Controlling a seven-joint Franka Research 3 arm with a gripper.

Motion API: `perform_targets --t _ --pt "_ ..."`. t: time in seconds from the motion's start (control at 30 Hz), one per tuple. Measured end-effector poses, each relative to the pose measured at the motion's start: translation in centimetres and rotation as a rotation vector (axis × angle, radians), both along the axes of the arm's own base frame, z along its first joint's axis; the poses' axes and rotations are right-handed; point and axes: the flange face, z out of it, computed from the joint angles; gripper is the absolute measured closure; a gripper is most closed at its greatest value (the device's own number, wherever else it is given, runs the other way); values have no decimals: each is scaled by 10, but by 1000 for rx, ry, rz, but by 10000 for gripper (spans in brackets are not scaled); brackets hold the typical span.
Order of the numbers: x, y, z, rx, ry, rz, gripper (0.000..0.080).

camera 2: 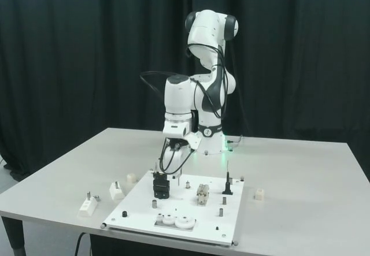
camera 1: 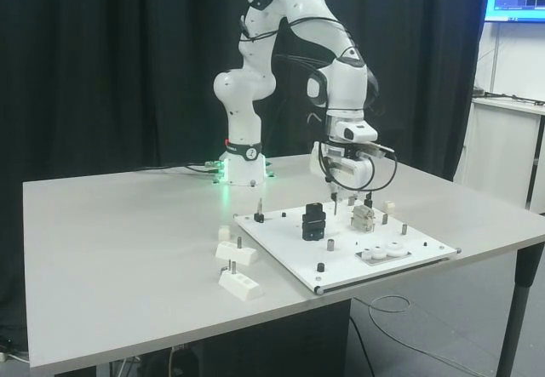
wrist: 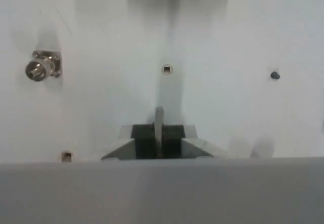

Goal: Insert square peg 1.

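I had the jaws (wrist: 159, 133) clenched on the square peg (wrist: 159, 122), which showed in the wrist view as a thin grey sliver standing out between the two fingertips (wrist: 126, 133); its long axis ran along the fingers, so upright, pointing down at the white board (camera 1: 281, 249); the peg hung above the board and, as far as I could judge, apart from it. The relation that mattered was the peg tip against the small square hole (wrist: 166, 69); in the wrist view the hole sat ahead of the tip along the line of the peg and a touch off to one side, so I judged the tip was not yet over it; the next move would call for a short sideways correction before any descent, and the peg's flat sides would have to match the hole's edges or it would jam on the rim. From the first room view the gripper (camera 1: 336, 191) hovered over the far part of the board, just behind the black block (camera 1: 313, 222) and left of the grey fixture (camera 1: 363, 218); a metal connector (wrist: 43, 67) and a black stud (wrist: 275, 75) lay well apart from the hole; the board rested on the grey table (camera 1: 119, 241).
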Motion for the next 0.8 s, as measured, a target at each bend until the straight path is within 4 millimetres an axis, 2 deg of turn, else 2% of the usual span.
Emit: perform_targets --t 0.8 --pt "-1 6 -24 -16 -24 6 779"
